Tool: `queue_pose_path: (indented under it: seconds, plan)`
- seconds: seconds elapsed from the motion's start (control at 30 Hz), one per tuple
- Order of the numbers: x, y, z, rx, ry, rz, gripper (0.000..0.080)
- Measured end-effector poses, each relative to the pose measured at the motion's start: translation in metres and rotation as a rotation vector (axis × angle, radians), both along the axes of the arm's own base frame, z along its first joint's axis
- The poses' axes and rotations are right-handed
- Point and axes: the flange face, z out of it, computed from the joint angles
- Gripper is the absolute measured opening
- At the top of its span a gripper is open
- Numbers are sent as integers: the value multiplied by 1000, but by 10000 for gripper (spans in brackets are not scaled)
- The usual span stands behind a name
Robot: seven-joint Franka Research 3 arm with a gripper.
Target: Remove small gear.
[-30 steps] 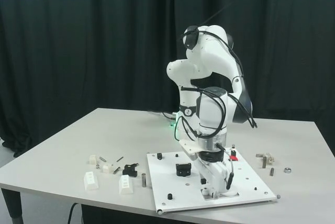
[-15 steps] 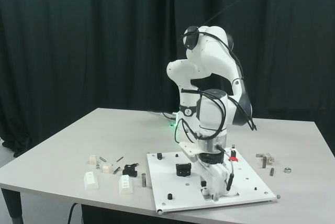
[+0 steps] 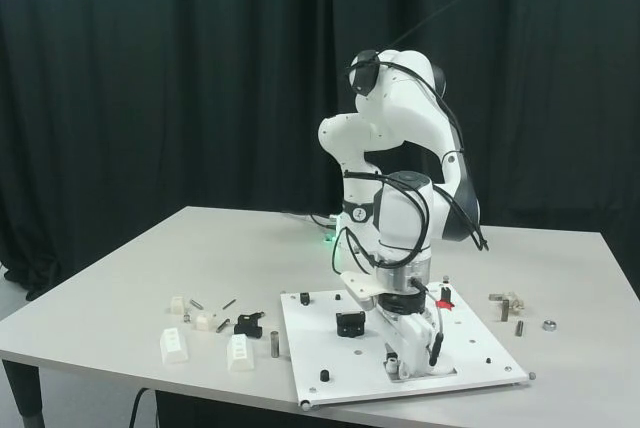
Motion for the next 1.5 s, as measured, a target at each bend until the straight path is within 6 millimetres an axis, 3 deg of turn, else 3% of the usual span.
queue_pose_path:
  seconds: [0.03,0.07,0.33,0.37,1.07,1.5]
  plan:
    - [0,-1,-1,-1,5,-1,593]
    - [0,-3,-1,-6,6,-2,280]
    - [0,-6,-1,-9,11,0,280]
    - [0,-6,-1,-9,11,0,195]
    - [1,-7,4,-5,17,-4,193]
    - [2,-7,32,12,23,-8,193]
